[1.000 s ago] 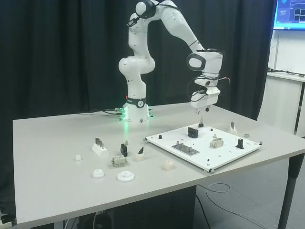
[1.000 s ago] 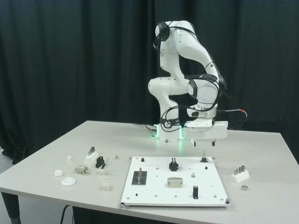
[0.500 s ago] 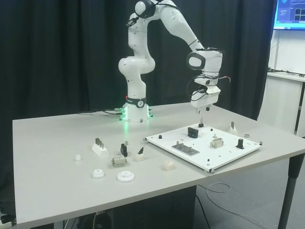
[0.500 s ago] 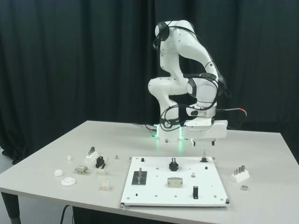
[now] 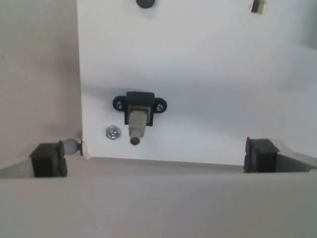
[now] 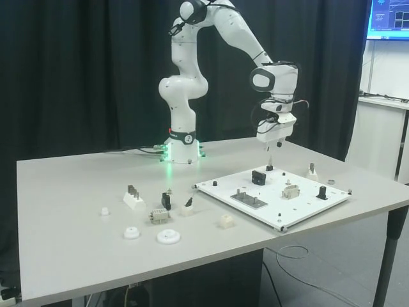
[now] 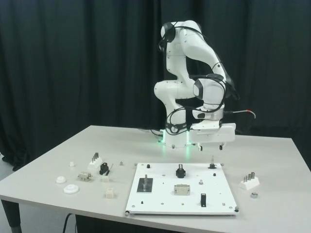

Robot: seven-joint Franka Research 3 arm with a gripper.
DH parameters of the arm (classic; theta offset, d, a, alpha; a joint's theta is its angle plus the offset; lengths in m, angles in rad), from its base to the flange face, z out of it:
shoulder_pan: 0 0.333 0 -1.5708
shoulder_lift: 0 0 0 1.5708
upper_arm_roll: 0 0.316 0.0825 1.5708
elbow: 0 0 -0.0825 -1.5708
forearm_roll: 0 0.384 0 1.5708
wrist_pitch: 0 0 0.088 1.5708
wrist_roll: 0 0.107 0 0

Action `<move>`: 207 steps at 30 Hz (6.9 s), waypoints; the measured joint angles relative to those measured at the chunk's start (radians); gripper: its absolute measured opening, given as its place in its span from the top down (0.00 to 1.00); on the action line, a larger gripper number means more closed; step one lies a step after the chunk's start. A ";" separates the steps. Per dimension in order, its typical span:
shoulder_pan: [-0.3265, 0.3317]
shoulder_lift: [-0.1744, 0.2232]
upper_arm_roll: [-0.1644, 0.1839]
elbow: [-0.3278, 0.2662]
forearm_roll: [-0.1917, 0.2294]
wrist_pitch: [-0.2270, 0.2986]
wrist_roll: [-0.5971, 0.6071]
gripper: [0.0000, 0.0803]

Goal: Pick USB.

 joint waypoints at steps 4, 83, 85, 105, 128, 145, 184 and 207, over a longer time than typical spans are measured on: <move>-0.006 -0.005 0.000 0.000 0.000 -0.003 -0.006 0.00; -0.577 0.185 -0.159 0.247 -0.253 0.177 -0.734 0.00; -0.577 0.194 -0.171 0.253 -0.256 0.179 -0.735 0.00; -0.577 0.311 -0.262 0.317 -0.315 0.221 -0.742 0.00; -0.574 0.383 -0.297 0.327 -0.368 0.231 -0.745 0.00; -0.559 0.424 -0.334 0.323 -0.369 0.258 -0.778 0.00; -0.545 0.427 -0.350 0.307 -0.367 0.313 -0.808 0.82; -0.500 0.333 -0.353 0.336 -0.367 0.166 -0.796 0.93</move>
